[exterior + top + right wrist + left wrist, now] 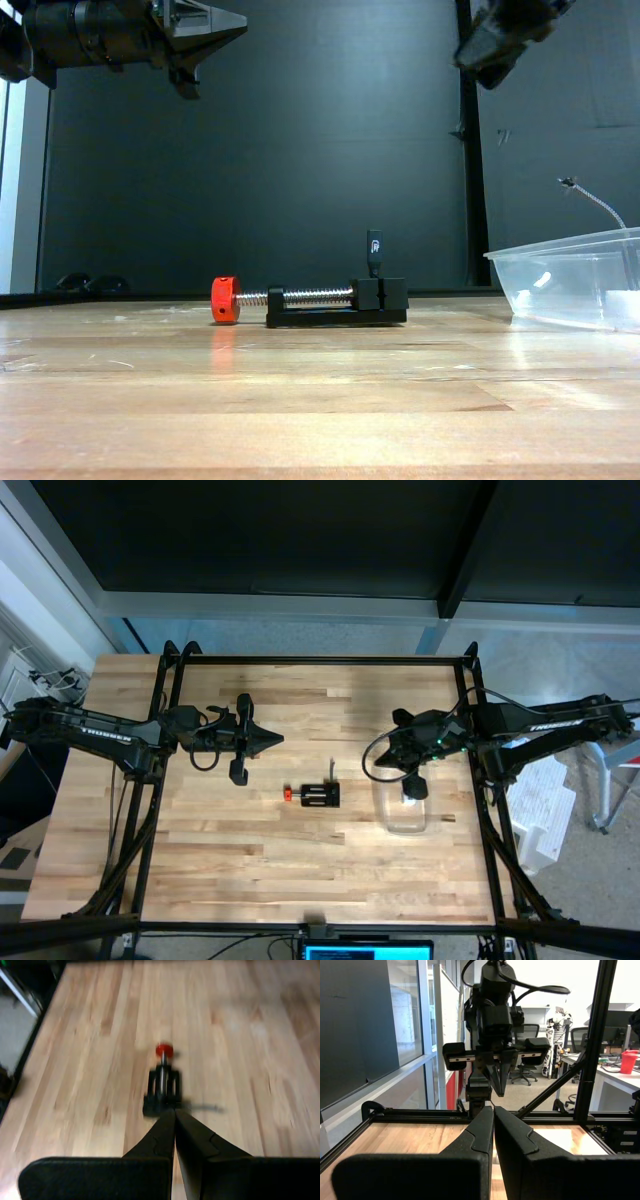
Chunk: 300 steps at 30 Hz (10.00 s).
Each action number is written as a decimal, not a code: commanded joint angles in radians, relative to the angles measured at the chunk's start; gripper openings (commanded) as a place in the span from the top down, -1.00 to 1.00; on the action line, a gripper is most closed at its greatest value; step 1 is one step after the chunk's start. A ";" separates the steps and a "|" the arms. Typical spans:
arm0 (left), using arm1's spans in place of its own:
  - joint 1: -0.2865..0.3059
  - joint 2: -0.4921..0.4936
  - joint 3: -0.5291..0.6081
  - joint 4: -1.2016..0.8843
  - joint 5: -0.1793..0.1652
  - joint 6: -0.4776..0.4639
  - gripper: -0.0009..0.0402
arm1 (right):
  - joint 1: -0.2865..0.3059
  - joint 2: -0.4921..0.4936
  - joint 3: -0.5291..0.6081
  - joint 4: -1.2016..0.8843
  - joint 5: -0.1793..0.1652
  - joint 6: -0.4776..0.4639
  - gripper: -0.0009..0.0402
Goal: Pick the USB-C connector and install on taskboard
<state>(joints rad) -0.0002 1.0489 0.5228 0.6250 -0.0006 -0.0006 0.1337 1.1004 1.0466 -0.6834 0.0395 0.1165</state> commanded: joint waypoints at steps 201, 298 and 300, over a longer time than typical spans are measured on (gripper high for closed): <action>0.000 0.000 0.000 0.001 0.000 0.000 0.96 | 0.028 0.899 0.696 -0.441 0.047 0.119 0.96; 0.000 0.000 0.000 0.000 0.000 0.000 0.96 | 0.024 0.669 0.632 -0.437 0.047 -0.039 -0.18; 0.000 0.000 0.000 0.000 0.000 0.000 0.96 | 0.018 0.654 0.618 -0.434 0.044 -0.053 -0.12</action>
<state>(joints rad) -0.0002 1.0489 0.5224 0.6250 -0.0006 -0.0010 0.1555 1.7649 1.6749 -1.1210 0.0856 0.0711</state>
